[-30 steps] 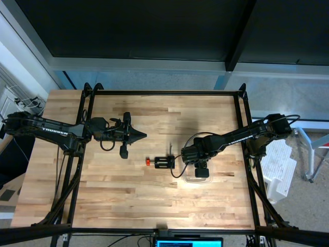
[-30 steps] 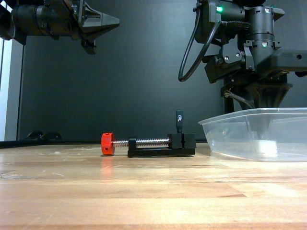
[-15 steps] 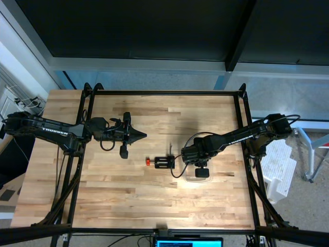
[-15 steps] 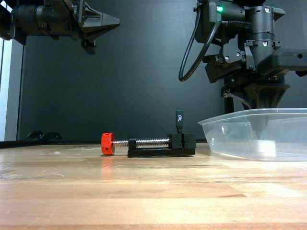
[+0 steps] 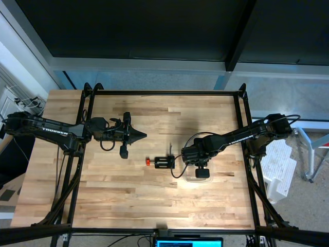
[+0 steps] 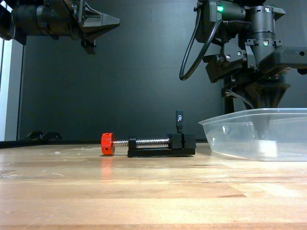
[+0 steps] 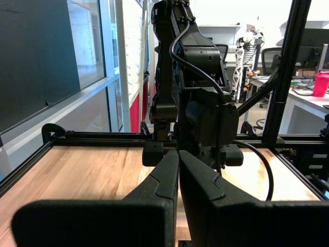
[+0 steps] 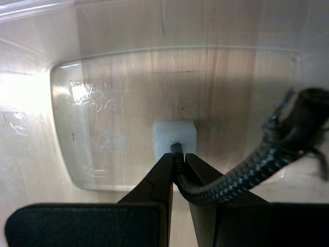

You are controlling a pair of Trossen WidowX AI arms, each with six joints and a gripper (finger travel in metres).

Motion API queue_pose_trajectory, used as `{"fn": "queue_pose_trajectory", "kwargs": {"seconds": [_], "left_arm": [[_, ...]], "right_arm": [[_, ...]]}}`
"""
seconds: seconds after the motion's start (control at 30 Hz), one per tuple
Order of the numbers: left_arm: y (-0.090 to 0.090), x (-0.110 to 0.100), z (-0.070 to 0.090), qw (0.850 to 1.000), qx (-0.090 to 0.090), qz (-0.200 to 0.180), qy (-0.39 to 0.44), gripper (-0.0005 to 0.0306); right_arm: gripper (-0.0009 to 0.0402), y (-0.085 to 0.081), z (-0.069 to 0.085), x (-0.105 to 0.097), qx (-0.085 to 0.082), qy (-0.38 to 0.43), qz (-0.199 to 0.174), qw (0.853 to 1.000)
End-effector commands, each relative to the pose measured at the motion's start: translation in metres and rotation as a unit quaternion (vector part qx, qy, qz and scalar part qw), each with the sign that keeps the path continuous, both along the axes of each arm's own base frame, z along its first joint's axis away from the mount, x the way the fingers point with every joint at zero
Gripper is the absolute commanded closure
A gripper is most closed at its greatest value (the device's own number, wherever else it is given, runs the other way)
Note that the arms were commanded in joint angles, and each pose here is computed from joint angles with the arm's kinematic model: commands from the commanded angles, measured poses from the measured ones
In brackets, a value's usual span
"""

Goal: Pick the USB-C connector and install on taskboard

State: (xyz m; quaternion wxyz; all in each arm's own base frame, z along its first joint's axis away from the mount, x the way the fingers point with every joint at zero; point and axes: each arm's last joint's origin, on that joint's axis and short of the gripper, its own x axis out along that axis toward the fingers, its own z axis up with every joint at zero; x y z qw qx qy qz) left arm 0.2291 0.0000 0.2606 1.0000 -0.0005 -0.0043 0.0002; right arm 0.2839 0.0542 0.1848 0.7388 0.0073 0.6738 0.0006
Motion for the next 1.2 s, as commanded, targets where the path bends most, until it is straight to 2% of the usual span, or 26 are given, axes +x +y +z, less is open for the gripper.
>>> {"fn": "queue_pose_trajectory", "kwargs": {"seconds": [0.03, 0.33, 0.63, 0.73, 0.83, 1.2], "left_arm": [[0.0, 0.0, 0.0, 1.0, 0.0, 0.0, 0.0, 0.03], [0.0, 0.0, 0.0, 1.0, 0.0, 0.0, 0.0, 0.03], [0.0, 0.0, 0.0, 1.0, 0.0, 0.0, 0.0, 0.03], [0.0, 0.0, 0.0, 1.0, 0.0, 0.0, 0.0, 0.03], [0.0, 0.0, 0.0, 1.0, 0.0, 0.0, 0.0, 0.03], [0.0, 0.0, 0.0, 1.0, 0.0, 0.0, 0.0, 0.03]], "right_arm": [[0.0393, 0.0, 0.003, -0.001, 0.0, -0.003, 0.003, 1.0], [0.0393, -0.001, 0.019, -0.007, 0.004, -0.023, 0.003, 1.0], [0.0393, -0.003, 0.064, -0.011, 0.001, -0.041, 0.001, 0.999], [0.0393, -0.003, 0.076, -0.013, 0.002, -0.046, 0.001, 0.999], [0.0393, -0.004, 0.084, -0.015, -0.005, -0.05, 0.0, 0.999], [0.0393, -0.006, 0.089, -0.016, -0.004, -0.056, -0.003, 0.998]]}}
